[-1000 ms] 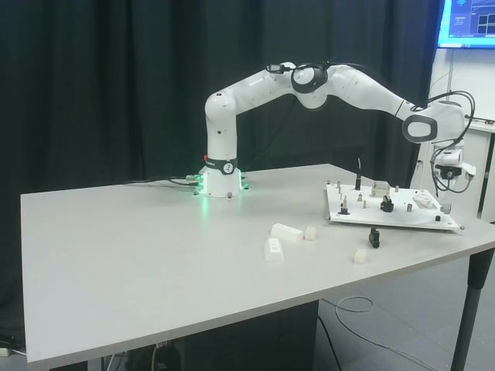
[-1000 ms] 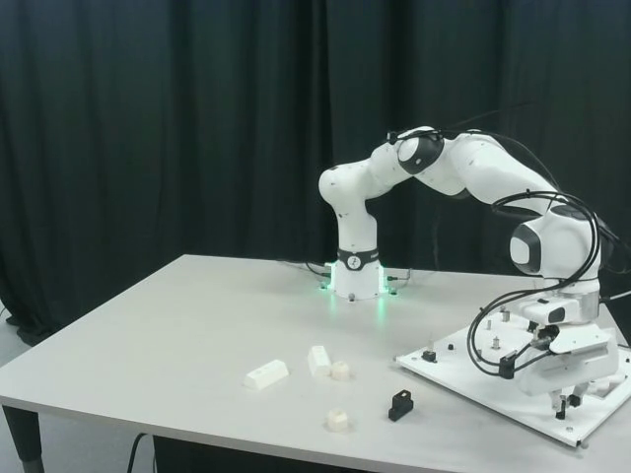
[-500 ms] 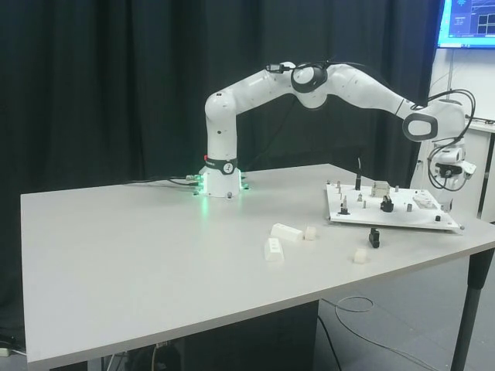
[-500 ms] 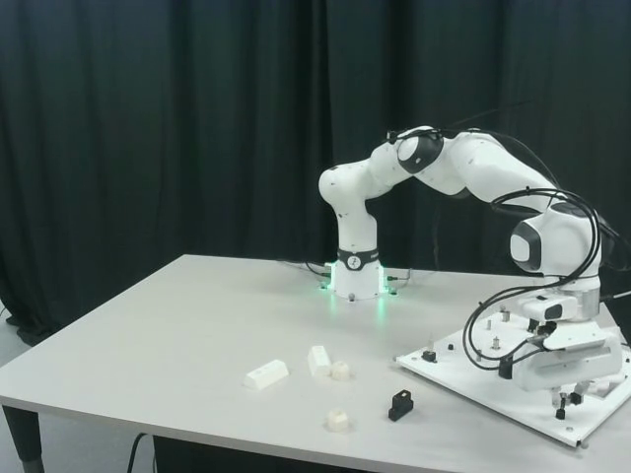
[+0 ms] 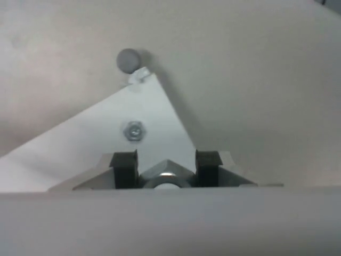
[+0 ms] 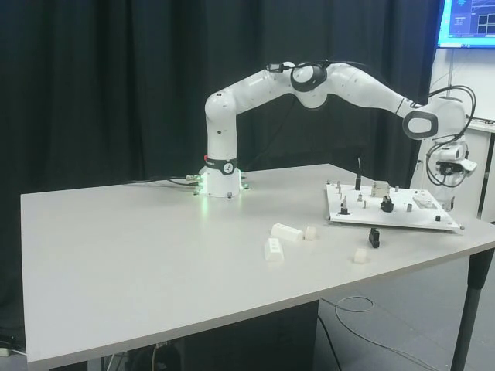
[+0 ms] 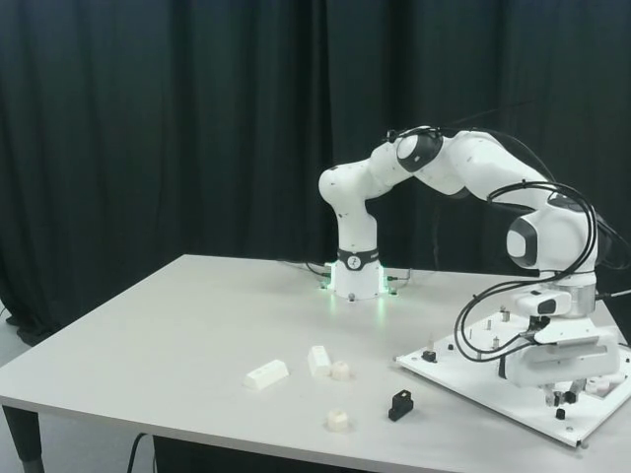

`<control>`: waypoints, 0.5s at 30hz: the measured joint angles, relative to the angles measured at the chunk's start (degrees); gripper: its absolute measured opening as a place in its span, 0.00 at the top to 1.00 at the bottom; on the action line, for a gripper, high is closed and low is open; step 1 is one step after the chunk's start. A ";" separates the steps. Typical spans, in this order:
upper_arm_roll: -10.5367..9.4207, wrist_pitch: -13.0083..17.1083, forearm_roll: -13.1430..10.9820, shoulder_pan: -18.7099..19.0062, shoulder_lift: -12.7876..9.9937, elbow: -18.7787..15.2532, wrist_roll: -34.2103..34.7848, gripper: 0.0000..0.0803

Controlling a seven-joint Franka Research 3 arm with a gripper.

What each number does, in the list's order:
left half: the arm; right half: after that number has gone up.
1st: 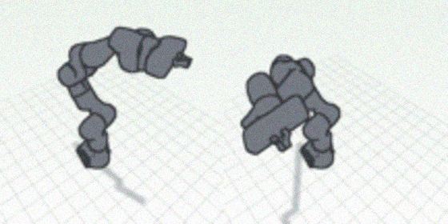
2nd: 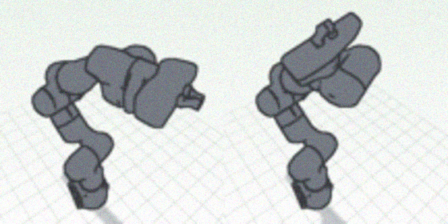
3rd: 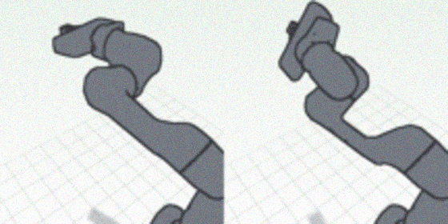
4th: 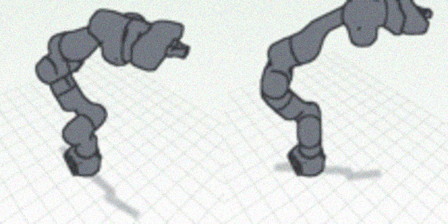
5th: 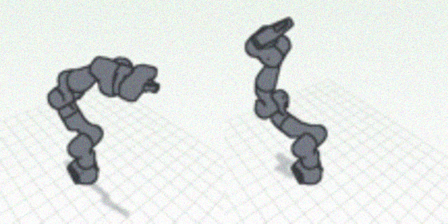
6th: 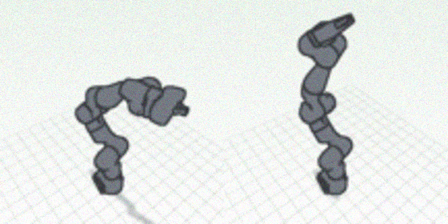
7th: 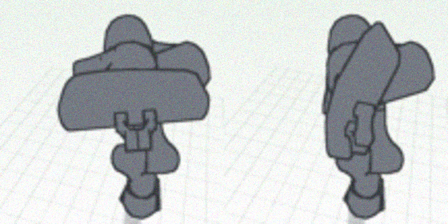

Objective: Place bolt 4.

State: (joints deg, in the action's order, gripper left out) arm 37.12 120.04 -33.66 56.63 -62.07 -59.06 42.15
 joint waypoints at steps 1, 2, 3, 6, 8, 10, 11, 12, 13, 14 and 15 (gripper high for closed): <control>0.22 -0.09 0.06 0.00 0.00 0.00 -0.31 0.71; 0.43 -0.18 0.14 0.00 0.00 0.00 -0.77 0.71; 0.68 -0.27 0.20 0.00 0.00 0.00 -1.34 0.71; 1.47 -0.67 0.28 -0.04 -0.02 0.00 -2.86 0.71; 2.06 -1.13 0.29 -0.08 -0.07 -0.01 -3.65 0.71; 2.67 -1.56 0.29 -0.16 -0.12 -0.04 -4.02 0.71; 2.97 -1.78 0.29 -0.20 -0.16 -0.06 -4.06 0.71; 3.26 -2.11 0.29 -0.26 -0.20 -0.07 -4.06 0.71; 3.52 -2.49 0.29 -0.34 -0.24 -0.08 -4.06 0.71; 3.77 -2.80 0.29 -0.44 -0.29 -0.09 -4.06 0.71; 4.00 -3.13 0.29 -0.56 -0.32 -0.10 -3.99 0.71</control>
